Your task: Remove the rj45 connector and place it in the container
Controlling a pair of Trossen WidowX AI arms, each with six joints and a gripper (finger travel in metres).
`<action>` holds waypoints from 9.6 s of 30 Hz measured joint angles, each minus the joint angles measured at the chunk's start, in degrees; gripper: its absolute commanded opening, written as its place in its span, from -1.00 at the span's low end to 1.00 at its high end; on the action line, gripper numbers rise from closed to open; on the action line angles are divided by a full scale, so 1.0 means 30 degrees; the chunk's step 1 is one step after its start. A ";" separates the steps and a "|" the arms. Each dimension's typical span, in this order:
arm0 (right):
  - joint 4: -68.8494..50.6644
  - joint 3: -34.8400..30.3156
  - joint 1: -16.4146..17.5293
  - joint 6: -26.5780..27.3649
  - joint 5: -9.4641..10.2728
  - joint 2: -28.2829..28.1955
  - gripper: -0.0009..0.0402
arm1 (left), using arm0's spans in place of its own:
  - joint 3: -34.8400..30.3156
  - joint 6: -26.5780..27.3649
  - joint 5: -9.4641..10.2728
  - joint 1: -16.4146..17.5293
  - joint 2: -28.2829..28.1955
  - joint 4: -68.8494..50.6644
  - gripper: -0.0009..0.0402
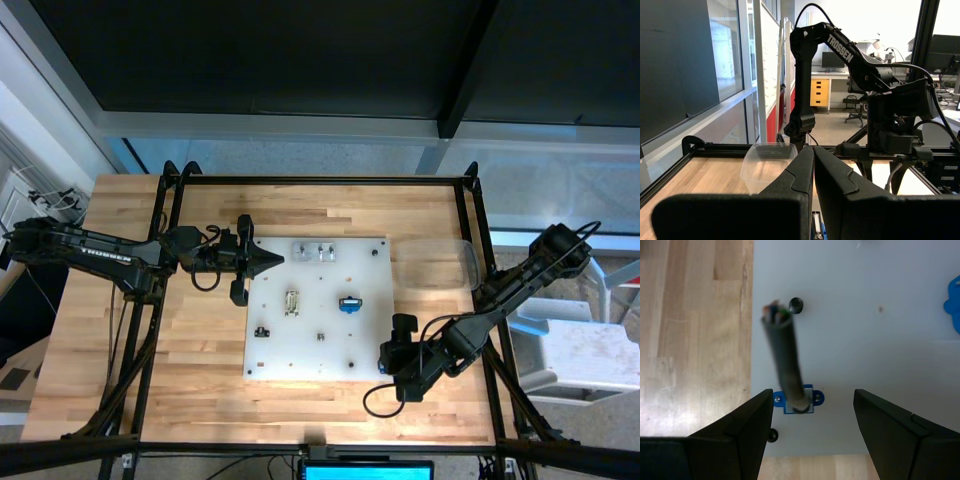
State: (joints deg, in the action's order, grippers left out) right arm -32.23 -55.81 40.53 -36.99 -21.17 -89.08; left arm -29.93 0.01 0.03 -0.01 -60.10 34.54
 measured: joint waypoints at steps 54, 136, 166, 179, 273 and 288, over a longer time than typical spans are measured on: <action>0.0838 0.0357 0.0058 0.0204 -0.0058 -0.0189 -0.96 | -0.0007 0.0000 0.0000 0.0000 0.0000 0.0000 -0.96; -0.8823 0.4364 -1.5300 0.5450 0.1180 1.1956 -0.96 | 0.0000 0.0000 0.0007 0.0000 0.0000 0.0000 -0.96; -1.1825 0.4699 -1.6699 0.3956 0.1421 1.3180 -0.39 | -0.0007 0.0000 0.0007 0.0000 -0.0007 0.0000 -0.96; -1.1970 0.4707 -1.6699 0.4022 0.1406 1.3172 0.07 | -0.0007 0.0007 0.0007 0.0000 -0.0007 0.0000 -0.96; -1.1897 0.4707 -1.6677 0.4073 0.1428 1.3165 0.11 | 0.0000 0.0000 0.0007 0.0000 -0.0007 0.0000 -0.96; -1.1890 0.4714 -1.6677 0.4073 0.1428 1.3165 0.11 | 0.0000 0.0000 0.0007 0.0000 -0.0007 0.0000 -0.96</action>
State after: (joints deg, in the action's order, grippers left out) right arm -67.90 -41.67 -9.50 -24.77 -16.88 -49.58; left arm -29.93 0.01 0.05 -0.01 -60.12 34.54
